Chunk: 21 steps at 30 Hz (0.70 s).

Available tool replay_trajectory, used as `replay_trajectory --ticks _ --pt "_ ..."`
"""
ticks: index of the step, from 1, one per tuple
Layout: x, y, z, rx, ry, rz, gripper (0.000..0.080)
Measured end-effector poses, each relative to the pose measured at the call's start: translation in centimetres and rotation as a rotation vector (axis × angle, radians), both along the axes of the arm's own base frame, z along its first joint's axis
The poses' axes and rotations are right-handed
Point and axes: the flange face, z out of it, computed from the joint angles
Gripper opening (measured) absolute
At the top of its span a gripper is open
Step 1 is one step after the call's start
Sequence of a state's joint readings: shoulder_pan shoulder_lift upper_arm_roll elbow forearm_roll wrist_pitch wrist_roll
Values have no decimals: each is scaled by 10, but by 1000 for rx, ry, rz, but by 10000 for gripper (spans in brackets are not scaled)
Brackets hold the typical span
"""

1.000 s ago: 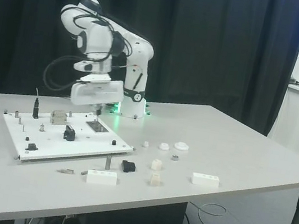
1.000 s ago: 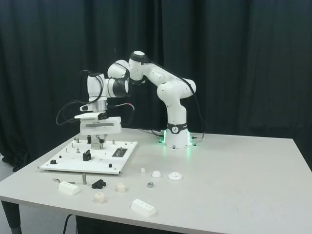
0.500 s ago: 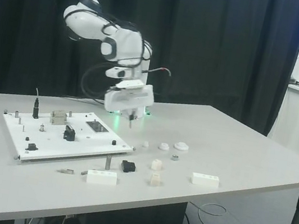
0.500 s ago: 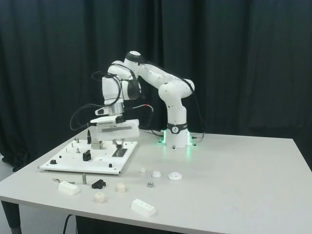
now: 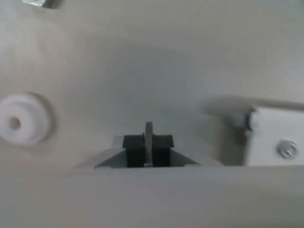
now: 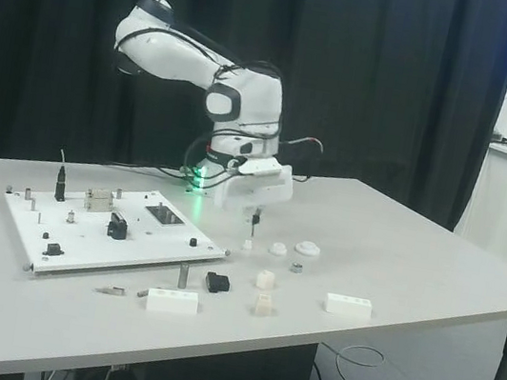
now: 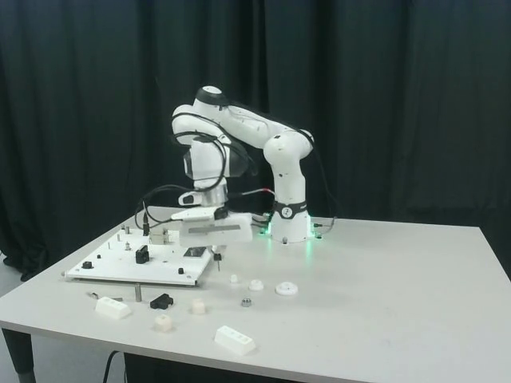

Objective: Place square peg 1.

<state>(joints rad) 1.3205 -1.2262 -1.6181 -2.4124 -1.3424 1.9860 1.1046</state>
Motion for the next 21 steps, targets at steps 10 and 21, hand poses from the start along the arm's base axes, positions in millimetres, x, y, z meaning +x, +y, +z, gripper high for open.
replay_trajectory --ticks 10,21 --pt "13 24 -21 -28 20 -1 28" --pt "24 32 -40 -45 31 -3 28"
